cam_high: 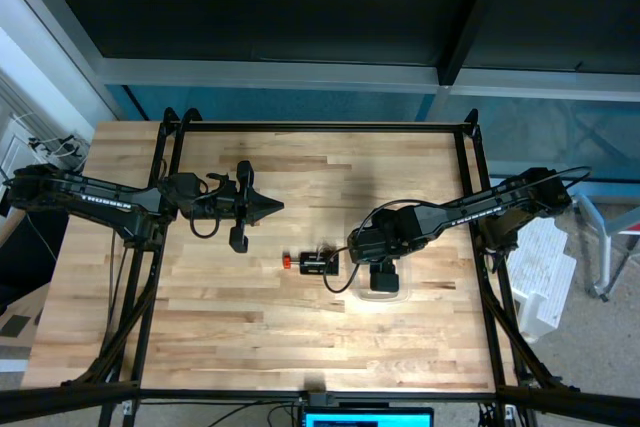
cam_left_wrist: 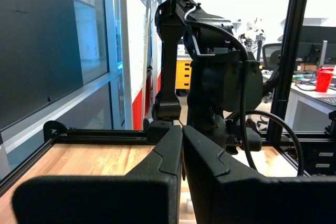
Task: Pick the rca connector and install on the hub
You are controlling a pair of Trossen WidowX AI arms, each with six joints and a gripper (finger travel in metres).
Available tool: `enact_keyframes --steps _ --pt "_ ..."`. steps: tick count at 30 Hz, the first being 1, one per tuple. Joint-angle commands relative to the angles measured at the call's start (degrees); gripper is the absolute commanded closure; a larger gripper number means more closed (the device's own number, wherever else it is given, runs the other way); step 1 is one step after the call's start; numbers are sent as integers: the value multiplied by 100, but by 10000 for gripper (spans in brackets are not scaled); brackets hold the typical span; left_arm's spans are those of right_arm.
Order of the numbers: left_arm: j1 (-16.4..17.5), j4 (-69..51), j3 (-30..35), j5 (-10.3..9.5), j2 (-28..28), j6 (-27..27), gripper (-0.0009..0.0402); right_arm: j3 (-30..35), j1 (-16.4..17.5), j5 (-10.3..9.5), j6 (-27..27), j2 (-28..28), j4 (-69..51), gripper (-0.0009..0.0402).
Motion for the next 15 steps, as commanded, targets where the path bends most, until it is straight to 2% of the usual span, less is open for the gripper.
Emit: enact_keyframes --steps 1,15 --pt "0 2 0 2 0 0 393 -109 15 0 2 -4 98 171" --pt "0 2 0 2 2 0 393 -354 42 0 7 52 479 171"
